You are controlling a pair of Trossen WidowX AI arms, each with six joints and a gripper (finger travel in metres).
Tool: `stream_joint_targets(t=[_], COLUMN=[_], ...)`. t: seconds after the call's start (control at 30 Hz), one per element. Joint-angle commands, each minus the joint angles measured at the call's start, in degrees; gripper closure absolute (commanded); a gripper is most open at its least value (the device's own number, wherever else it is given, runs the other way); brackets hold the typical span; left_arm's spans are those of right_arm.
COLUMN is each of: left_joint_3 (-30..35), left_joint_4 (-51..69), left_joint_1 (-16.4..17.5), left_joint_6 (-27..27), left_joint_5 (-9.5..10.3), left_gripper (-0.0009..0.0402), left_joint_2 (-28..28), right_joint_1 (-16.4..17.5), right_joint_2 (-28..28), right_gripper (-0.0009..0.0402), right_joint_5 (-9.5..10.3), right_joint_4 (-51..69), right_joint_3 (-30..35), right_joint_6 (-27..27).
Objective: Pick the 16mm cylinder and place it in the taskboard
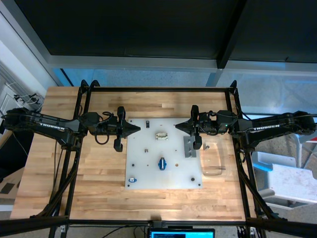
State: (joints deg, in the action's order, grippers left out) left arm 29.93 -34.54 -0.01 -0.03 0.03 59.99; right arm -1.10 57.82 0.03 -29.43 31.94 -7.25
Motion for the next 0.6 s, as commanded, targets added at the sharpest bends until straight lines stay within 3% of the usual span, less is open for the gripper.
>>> stream_joint_targets(t=[0.03, 0.6], left_joint_3=[0.0, 0.0], left_joint_4=[0.0, 0.0], left_joint_1=[0.0, 0.0], left_joint_6=[0.0, 0.0], left_joint_5=[-0.02, -0.02], left_gripper=[0.0393, 0.0393], left_joint_2=[0.0, 0.0], right_joint_1=[0.0, 0.5], right_joint_2=[0.0, 0.0], right_gripper=[0.0393, 0.0393], right_joint_5=[-0.02, -0.02], right_joint_4=[3.7, 39.9], right_joint_3=[1.6, 13.4], right_joint_6=[-0.9, -1.2])
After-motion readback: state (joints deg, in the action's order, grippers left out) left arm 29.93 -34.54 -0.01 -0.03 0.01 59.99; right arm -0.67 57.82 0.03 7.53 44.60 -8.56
